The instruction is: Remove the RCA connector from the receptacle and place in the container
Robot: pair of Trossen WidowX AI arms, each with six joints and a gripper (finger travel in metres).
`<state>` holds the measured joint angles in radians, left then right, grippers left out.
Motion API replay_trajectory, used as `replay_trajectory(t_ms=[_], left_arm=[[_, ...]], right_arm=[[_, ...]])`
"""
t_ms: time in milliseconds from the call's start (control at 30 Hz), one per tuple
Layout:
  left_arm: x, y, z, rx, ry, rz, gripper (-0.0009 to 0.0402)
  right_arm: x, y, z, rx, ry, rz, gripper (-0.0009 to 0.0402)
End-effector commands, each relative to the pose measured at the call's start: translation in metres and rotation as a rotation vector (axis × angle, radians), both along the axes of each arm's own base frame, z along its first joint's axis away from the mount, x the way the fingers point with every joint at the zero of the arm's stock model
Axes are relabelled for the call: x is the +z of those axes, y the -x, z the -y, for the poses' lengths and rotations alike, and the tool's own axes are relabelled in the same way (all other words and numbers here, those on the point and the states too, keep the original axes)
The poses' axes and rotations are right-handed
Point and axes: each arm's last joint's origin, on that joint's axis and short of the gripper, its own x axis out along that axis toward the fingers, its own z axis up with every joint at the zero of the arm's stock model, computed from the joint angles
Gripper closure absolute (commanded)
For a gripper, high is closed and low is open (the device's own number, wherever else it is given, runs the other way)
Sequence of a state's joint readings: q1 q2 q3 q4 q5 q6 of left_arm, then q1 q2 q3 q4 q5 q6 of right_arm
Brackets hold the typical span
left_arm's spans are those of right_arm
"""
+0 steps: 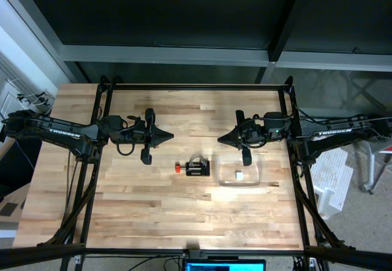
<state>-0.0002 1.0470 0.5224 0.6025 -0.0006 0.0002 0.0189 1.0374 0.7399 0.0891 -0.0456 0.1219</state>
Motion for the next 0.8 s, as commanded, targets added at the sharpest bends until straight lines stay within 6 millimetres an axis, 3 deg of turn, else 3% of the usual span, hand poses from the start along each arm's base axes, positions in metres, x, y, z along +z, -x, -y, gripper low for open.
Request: replay_trajectory(t_ms=[33,367,800], left_arm=[[0.000,0.000,0.000,0.000,0.000,0.000,0.0393],[0.000,0.000,0.000,0.000,0.000,0.000,0.0393],[0.000,0.000,0.000,0.000,0.000,0.000,0.0393]], right_arm=[[0.003,-0.006,-0.004,-0.007,0.018,-0.131,0.0393],[0.012,-0.033,-0.017,0.042,0.102,-0.457,0.0393],[-0.005,-0.074,-0.031,0.071,0.146,-0.760,0.0393]])
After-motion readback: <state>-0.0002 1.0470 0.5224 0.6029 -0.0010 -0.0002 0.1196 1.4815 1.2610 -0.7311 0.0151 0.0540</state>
